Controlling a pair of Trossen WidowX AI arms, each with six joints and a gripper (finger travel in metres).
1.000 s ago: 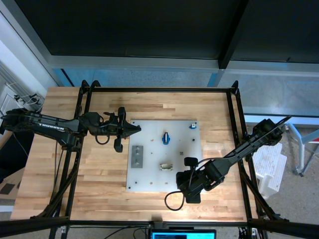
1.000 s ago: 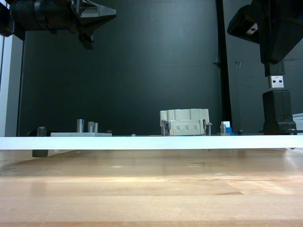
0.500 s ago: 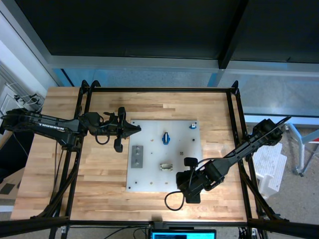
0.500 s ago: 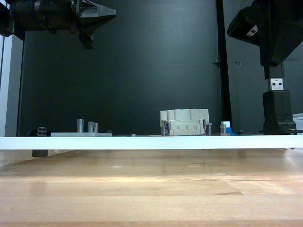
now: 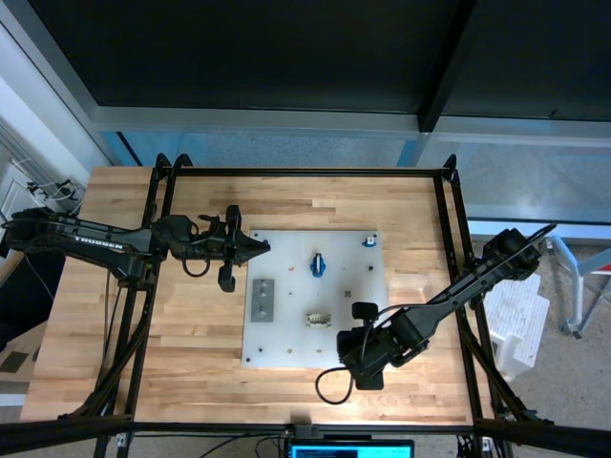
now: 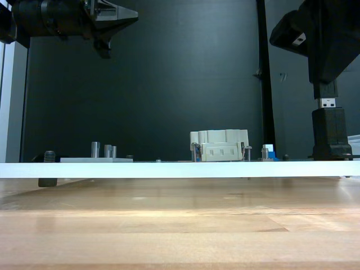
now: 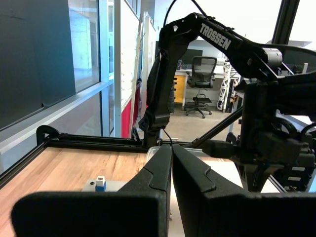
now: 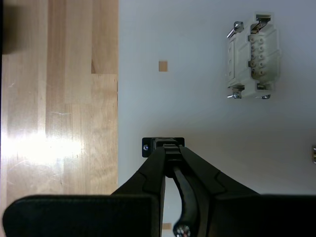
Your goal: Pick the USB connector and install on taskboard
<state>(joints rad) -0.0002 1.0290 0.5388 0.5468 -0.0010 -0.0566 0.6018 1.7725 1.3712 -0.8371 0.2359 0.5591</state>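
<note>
Left end effector at taskboard far-left corner; right end effector seemingly above near-right corner.

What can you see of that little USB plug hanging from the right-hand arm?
The USB connector is a small silver metal plug with a dark body above and a black cable. It hangs upright, tip down, clamped by the jaws of the right gripper, directly over a black socket block on the taskboard; whether the tip has entered is unclear. The left gripper, shut, hovers above the board's left edge.
</note>
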